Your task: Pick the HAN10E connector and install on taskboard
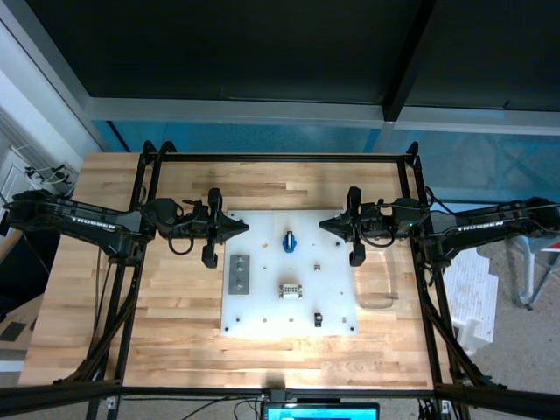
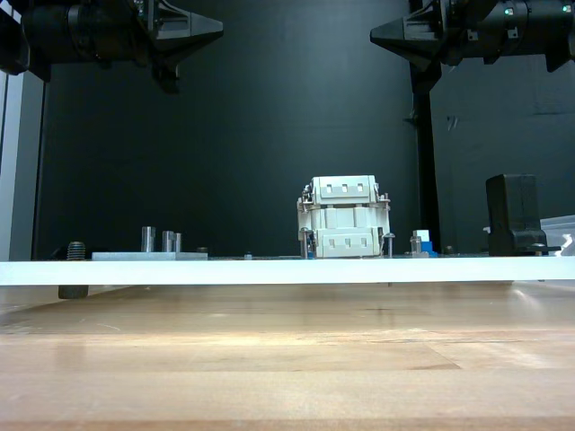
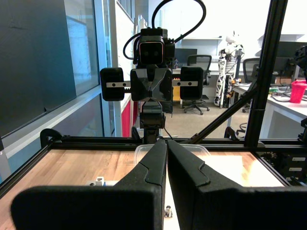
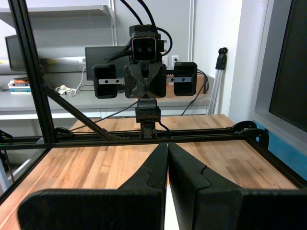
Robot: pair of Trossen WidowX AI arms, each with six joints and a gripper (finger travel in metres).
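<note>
The left gripper (image 1: 243, 225) hangs high over the far left corner of the taskboard (image 1: 262, 311), pointing inward along the board's far edge. Its fingers (image 3: 152, 168) are pressed together with nothing between them.

A grey block (image 1: 239, 273) lies on the left part of the board, its long side running from near edge to far edge. A blue knob (image 1: 289, 241) sits on the board's far middle.

The connector (image 1: 290, 290) is on the board, just toward the near edge from the board's middle and well apart from both grippers. Its long axis runs across the board from left to right. It stands upright, with its speckled face turned up and a broad side toward the board's near edge. From the low view it shows as two cream tiers, one above the other.

A small black fitting (image 1: 318, 318) stands near the board's near edge, right of the middle.

The right gripper (image 1: 323, 225) hangs high over the board's far right corner, pointing inward. Its fingers (image 4: 154, 170) are closed against each other and hold nothing.

A clear tray (image 1: 395, 278) lies just beside the board's right edge, and the wooden table (image 1: 149, 315) shows through it.
</note>
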